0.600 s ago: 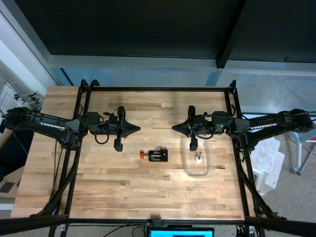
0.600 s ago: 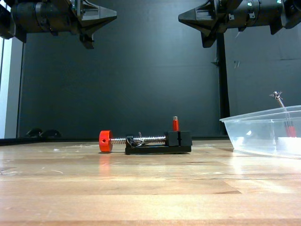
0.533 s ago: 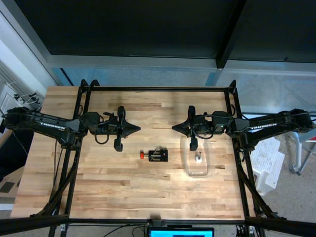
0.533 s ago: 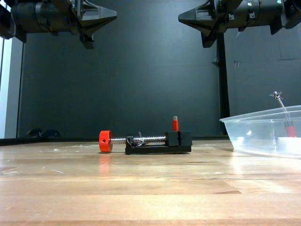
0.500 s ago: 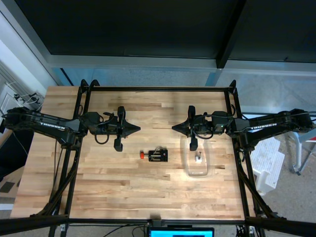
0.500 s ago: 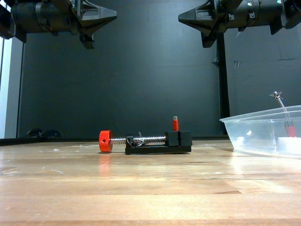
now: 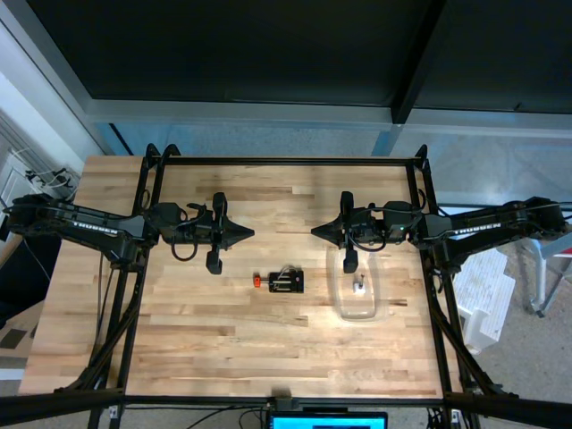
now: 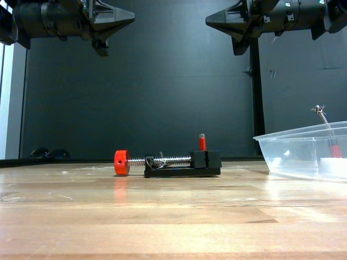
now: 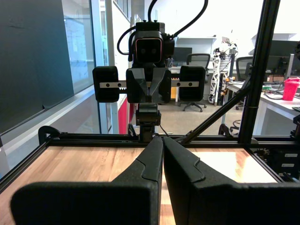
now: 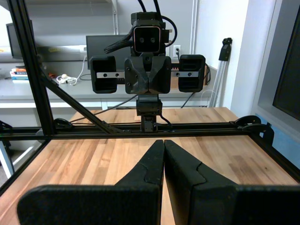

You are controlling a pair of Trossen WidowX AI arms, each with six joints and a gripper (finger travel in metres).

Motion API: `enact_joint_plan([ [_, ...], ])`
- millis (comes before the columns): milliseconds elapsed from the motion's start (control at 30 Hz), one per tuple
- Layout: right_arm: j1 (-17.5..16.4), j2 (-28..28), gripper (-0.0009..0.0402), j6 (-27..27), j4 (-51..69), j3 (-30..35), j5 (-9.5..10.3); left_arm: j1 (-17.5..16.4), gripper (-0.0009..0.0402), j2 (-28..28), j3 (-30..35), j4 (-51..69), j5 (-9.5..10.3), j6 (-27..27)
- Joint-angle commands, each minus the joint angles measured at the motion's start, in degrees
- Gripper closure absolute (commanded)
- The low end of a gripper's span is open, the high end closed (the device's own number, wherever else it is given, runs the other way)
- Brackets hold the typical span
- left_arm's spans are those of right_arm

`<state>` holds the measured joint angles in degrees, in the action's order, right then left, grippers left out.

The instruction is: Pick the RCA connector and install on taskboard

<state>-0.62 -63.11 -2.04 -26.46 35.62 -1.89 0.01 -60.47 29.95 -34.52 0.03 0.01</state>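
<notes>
The taskboard (image 7: 286, 281) is a small black block with a red knob (image 7: 256, 281) at its left end, lying mid-table; the low view shows it too (image 8: 181, 165). The RCA connector (image 7: 359, 281) is a tiny dark grey piece inside the clear tray (image 7: 347, 308), next to a small white cube (image 7: 357, 289). My left gripper (image 7: 253, 234) hovers shut, high above the table, left of and behind the taskboard. My right gripper (image 7: 313, 232) hovers shut at the same height, facing it, just behind the tray. In each wrist view the shut fingertips (image 9: 162, 138) (image 10: 164, 141) point at the other arm.
A black metal frame (image 7: 286, 162) runs round the table's edges. In the low view a thin metal-tipped stem (image 8: 321, 112) sticks up above the tray rim (image 8: 298, 132). Bare wooden tabletop (image 7: 223, 340) lies in front of the taskboard.
</notes>
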Motion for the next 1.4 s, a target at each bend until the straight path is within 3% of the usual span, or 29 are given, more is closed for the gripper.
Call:
enact_joint_plan([
  [33,-0.07,0.02,0.0393,-0.5,0.02,0.13,0.24,0.0,0.0393,-0.02,0.0,-0.02,0.0,-0.02],
  [167,-0.17,0.13,0.0393,-0.5,1.62,0.92,0.22,-0.02,0.0393,-0.02,0.0,-0.02,0.0,-0.02],
  [300,-0.28,0.39,0.0393,0.24,11.26,4.33,0.24,-0.02,0.0393,-0.02,0.0,0.0,0.0,-0.02],
  [433,-0.44,0.44,0.0393,0.44,20.11,7.63,1.86,-0.02,0.0393,-0.02,0.0,0.0,0.0,-0.02],
  [700,-1.07,0.44,0.0393,0.59,36.94,12.07,1.88,-0.02,0.0393,-0.02,0.0,0.0,0.0,-0.02],
  [1267,-7.48,0.44,0.0393,-0.68,68.72,20.17,1.36,0.0,0.0393,-0.02,0.0,-0.02,0.0,-0.02],
  [1400,-9.16,0.44,0.0393,-1.73,73.57,21.07,-0.22,0.0,0.0393,-0.02,0.0,0.0,0.0,-0.02],
])
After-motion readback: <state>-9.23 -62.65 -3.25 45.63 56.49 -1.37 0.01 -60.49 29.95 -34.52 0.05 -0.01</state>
